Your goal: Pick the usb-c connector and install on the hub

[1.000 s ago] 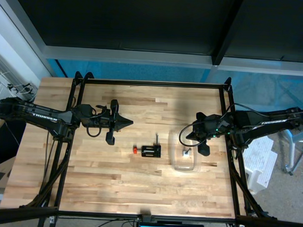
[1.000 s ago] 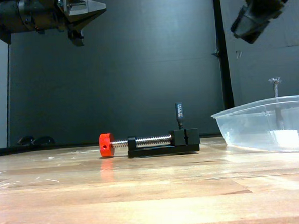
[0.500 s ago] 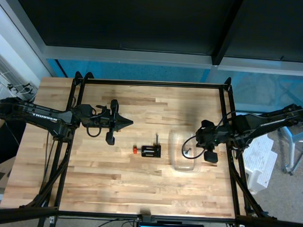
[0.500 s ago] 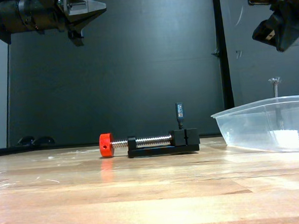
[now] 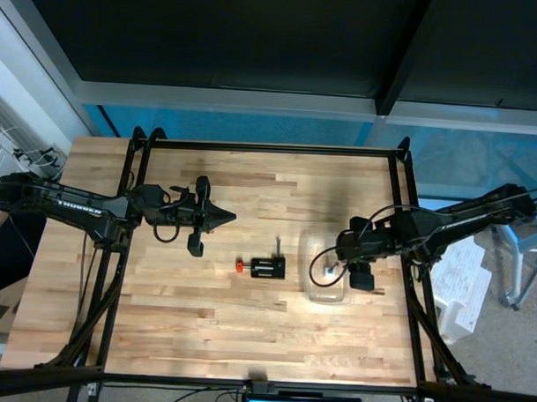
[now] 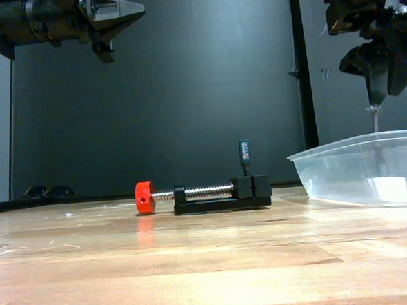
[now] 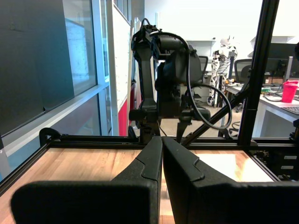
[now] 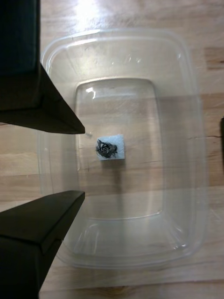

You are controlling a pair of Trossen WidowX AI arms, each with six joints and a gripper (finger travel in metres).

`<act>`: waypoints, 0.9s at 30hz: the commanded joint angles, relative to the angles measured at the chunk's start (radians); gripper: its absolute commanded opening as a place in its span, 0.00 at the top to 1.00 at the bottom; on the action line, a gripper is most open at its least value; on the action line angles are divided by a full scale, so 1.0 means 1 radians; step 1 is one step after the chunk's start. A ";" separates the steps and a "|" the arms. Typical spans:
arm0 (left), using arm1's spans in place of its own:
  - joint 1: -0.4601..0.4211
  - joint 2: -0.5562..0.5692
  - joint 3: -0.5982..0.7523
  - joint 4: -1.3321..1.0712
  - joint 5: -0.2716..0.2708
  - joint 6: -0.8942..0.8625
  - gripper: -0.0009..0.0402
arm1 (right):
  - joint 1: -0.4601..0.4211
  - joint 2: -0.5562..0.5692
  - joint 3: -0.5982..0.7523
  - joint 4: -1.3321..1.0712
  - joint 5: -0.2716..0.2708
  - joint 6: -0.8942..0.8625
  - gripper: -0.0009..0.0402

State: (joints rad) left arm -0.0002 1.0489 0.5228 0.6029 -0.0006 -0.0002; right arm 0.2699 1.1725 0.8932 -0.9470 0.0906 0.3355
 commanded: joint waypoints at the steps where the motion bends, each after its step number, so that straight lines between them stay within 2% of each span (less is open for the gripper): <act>1: 0.000 0.000 0.000 0.000 0.000 0.000 0.98 | 0.002 0.043 -0.001 0.003 0.015 0.000 0.54; 11: 0.000 0.000 0.000 0.000 0.000 0.000 0.98 | 0.014 0.165 -0.002 0.058 0.022 -0.003 0.54; 27: 0.000 0.000 0.000 0.000 0.000 0.000 0.98 | 0.026 0.268 -0.024 0.160 0.023 -0.003 0.54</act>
